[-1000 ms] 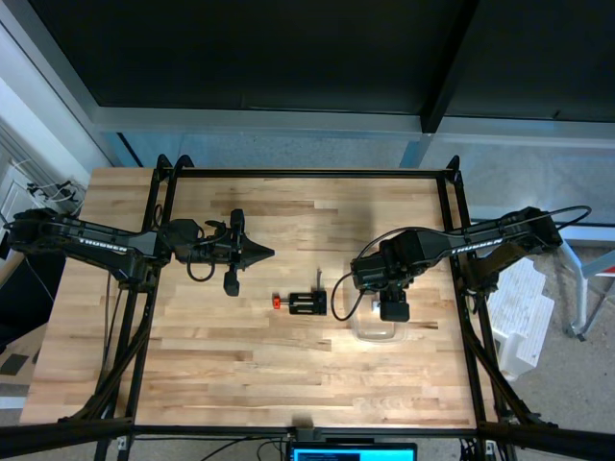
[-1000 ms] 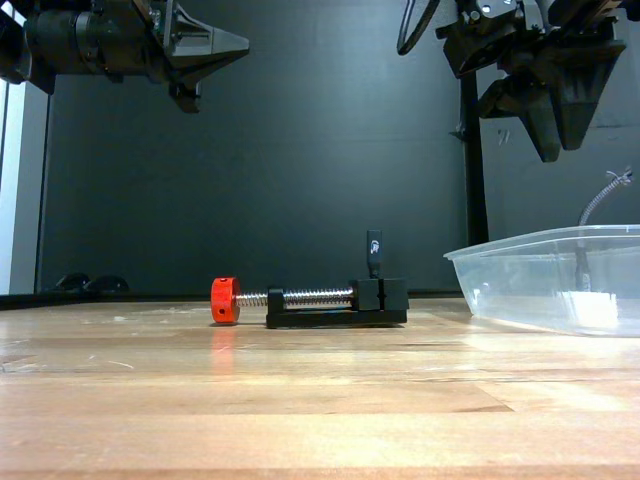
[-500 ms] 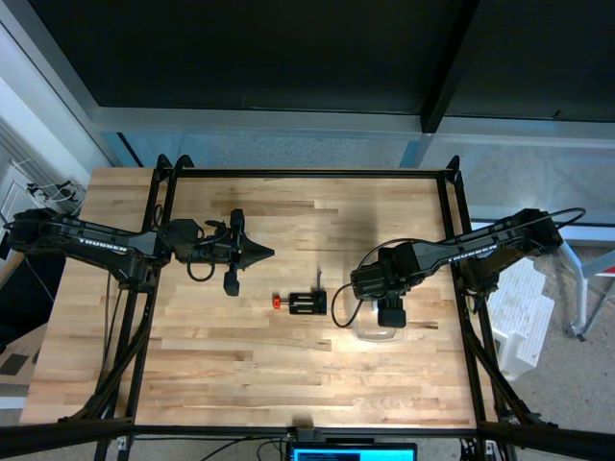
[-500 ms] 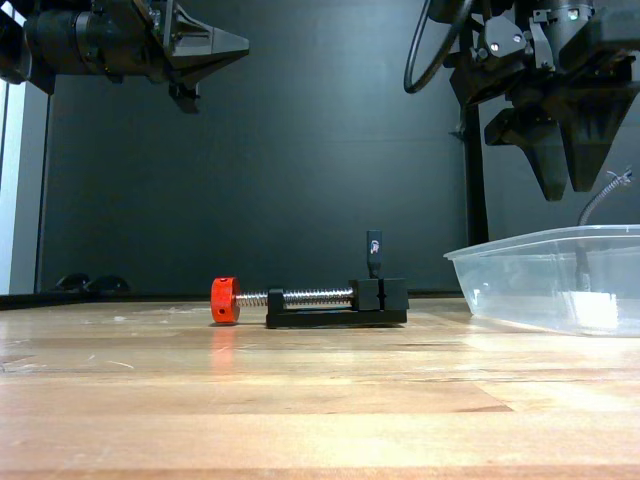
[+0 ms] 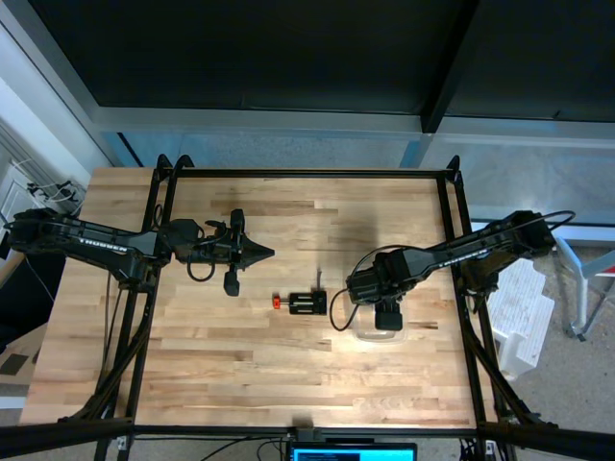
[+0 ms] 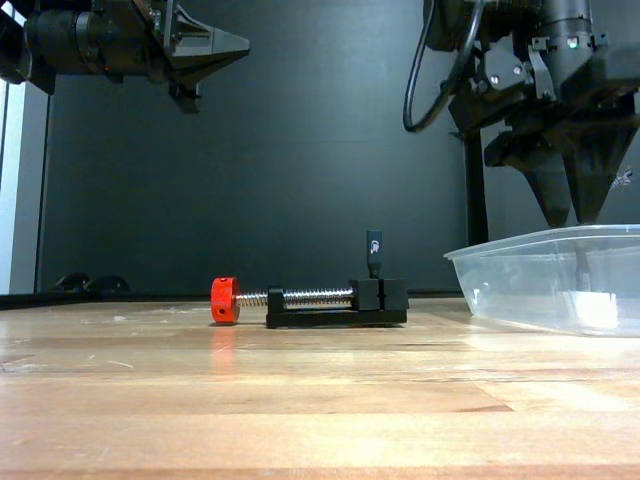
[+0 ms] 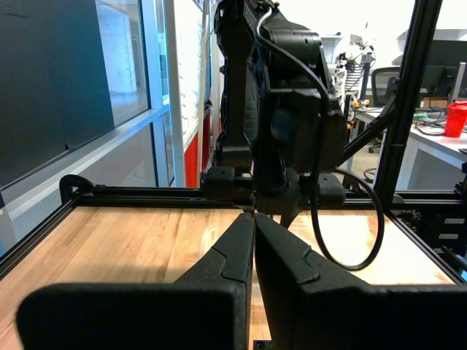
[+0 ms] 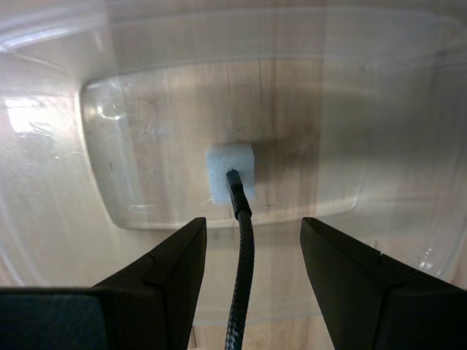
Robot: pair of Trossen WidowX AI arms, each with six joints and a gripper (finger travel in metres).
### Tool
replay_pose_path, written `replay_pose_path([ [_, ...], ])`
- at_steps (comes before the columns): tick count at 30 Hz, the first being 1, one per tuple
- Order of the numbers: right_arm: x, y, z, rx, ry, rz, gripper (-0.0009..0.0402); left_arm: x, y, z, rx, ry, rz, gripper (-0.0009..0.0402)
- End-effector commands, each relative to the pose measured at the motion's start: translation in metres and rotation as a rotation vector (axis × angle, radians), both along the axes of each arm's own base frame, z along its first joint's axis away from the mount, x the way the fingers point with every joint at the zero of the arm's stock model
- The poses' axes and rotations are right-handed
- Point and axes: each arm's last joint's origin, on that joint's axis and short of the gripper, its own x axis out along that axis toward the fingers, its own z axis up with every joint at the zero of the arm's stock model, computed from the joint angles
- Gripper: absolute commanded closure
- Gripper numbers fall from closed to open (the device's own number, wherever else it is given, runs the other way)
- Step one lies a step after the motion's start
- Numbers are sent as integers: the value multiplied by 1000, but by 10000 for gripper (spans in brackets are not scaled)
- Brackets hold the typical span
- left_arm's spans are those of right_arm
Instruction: Pick the USB-C connector and install on taskboard
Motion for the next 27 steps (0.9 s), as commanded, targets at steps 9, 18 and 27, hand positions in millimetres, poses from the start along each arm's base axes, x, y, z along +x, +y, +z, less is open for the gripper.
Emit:
replay_pose_path([
  [9, -2, 1, -17, 4, -15, 6, 215, 0, 0, 0, 0, 0, 0, 393],
  [18, -3, 1, -24, 5, -29, -3, 215, 0, 0, 0, 0, 0, 0, 393],
  [27, -4, 1, -28, 4, -36, -10, 222, 0, 0, 0, 0, 0, 0, 393],
])
